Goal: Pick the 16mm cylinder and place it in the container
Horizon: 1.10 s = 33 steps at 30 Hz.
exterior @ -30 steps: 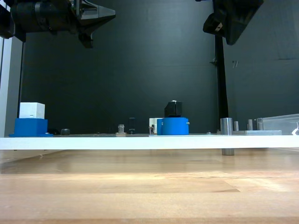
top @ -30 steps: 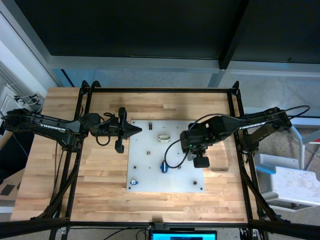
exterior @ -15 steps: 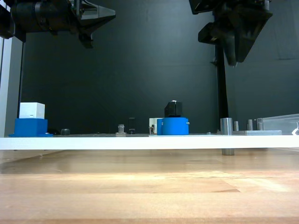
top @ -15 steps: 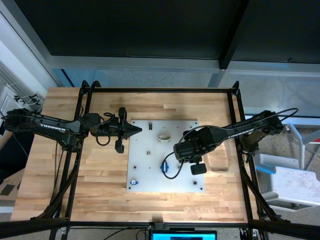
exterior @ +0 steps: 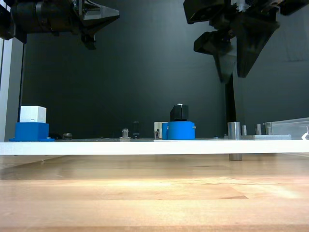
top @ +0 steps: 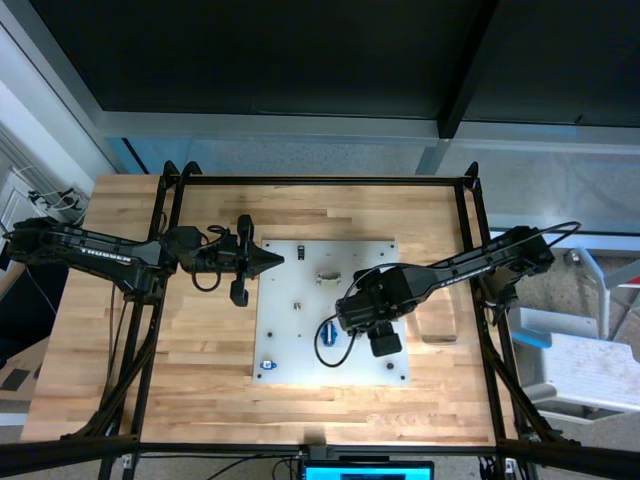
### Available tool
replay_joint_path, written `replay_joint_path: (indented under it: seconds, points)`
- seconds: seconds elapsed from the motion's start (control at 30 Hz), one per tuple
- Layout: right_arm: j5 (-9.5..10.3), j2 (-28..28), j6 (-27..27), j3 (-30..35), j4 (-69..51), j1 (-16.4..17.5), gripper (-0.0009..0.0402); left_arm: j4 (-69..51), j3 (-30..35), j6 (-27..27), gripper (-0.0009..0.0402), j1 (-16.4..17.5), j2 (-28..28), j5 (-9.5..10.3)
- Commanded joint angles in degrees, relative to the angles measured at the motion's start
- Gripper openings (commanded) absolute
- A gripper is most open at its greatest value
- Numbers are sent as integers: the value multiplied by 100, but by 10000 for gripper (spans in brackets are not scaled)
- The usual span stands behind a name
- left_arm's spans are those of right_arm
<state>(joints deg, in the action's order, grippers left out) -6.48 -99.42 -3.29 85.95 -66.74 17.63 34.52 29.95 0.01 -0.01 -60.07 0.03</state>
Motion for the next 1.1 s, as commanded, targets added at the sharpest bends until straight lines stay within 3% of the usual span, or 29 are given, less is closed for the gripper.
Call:
replay_joint_path:
  seconds: [0.03, 1.1]
  points:
    - [2, -103, -15, 0, 35, 17, 198, 2, 0, 0, 0, 2, -2, -2]
    - [68, -807, -142, -337, 999, 240, 191, 2, 0, 0, 0, 2, -2, -2]
